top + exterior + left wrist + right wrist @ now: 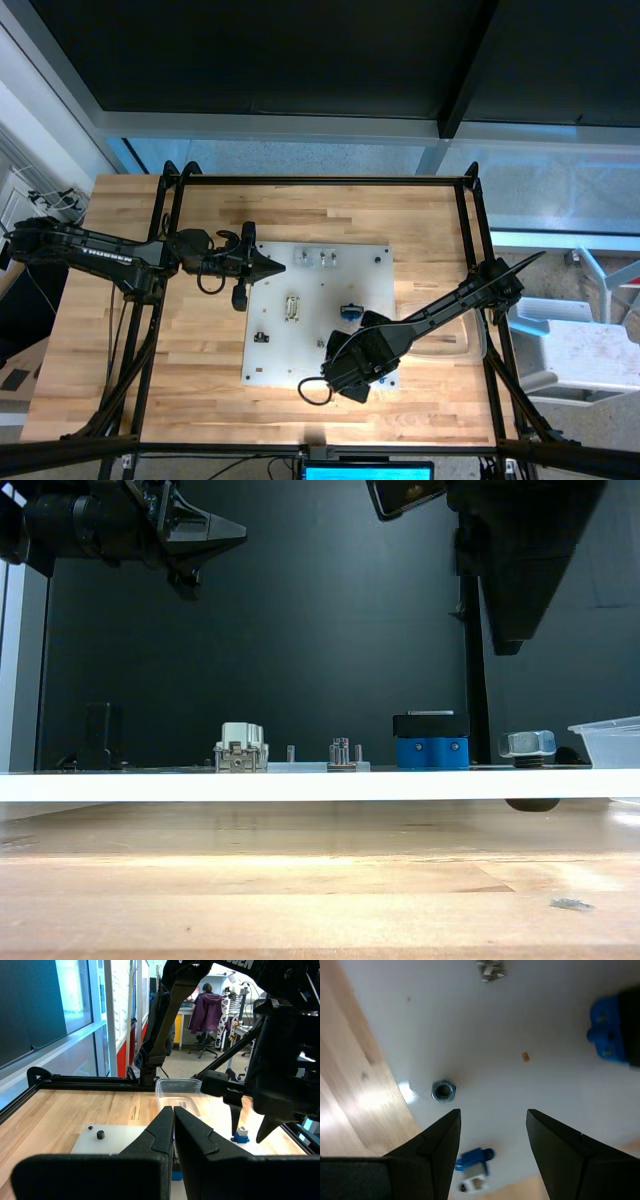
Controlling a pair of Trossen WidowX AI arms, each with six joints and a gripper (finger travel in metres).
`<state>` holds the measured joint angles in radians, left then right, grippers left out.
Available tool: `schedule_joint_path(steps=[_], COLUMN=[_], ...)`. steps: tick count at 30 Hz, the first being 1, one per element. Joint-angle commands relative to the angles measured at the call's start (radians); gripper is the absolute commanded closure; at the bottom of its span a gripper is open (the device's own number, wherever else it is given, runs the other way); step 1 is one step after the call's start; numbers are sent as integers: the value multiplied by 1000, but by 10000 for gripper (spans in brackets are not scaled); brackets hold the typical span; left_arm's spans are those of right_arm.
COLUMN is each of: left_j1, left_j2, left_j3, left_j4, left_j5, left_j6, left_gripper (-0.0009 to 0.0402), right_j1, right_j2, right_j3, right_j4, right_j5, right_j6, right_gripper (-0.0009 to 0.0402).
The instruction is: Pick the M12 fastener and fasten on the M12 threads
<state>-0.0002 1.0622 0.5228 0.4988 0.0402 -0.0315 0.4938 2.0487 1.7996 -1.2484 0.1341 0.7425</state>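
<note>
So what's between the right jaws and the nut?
Just bare white board, in the right wrist view. The right gripper hangs open above the nut; the left gripper hovers shut by the board's left edge.

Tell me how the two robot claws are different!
The left gripper is shut tight; the right gripper is open wide. The left gripper hangs over the far left part of the white board, while the right gripper hangs over its near right part, above the silver nut. Both are black and hold nothing.
</note>
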Motion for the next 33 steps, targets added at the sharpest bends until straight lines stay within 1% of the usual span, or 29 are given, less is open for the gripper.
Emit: schedule_joint_path(steps=[1, 4, 6, 8, 10, 12, 14, 15, 18, 24, 33], left_j1=[0, 0, 0, 0, 0, 0, 0, 0, 0, 0, 0], left_j2=[0, 0, 0, 0, 0, 0, 0, 0, 0, 0, 0], left_j3=[0, 0, 0, 0, 0, 0, 0, 0, 0, 0, 0], left_j4=[0, 0, 0, 0, 0, 0, 0, 0, 0, 0, 0], left_j5=[0, 0, 0, 0, 0, 0, 0, 0, 0, 0, 0], left_j6=[0, 0, 0, 0, 0, 0, 0, 0, 0, 0, 0], left_gripper=[393, 393, 393, 393, 393, 393, 393, 393, 393, 393, 393], right_j1=[2, 2, 4, 6, 8, 9, 11, 11, 14, 20, 22], right_j2=[5, 6, 6, 6, 6, 6, 6, 6, 6, 6, 6], right_j3=[-2, -14, -26, -39, -45, -48, -59, -66, -92, -150, -194], right_j4=[10, 31, 40, 53, 66, 69, 80, 92, 150, 237, 266], right_j5=[5, 5, 5, 5, 4, 5, 5, 5, 4, 2, 4], right_j6=[-179, -202, -197, -159, -122, -124, -128, -132, -175, -212, -186], right_gripper=[213, 226, 253, 295, 348, 402, 383, 382, 396, 393, 393])
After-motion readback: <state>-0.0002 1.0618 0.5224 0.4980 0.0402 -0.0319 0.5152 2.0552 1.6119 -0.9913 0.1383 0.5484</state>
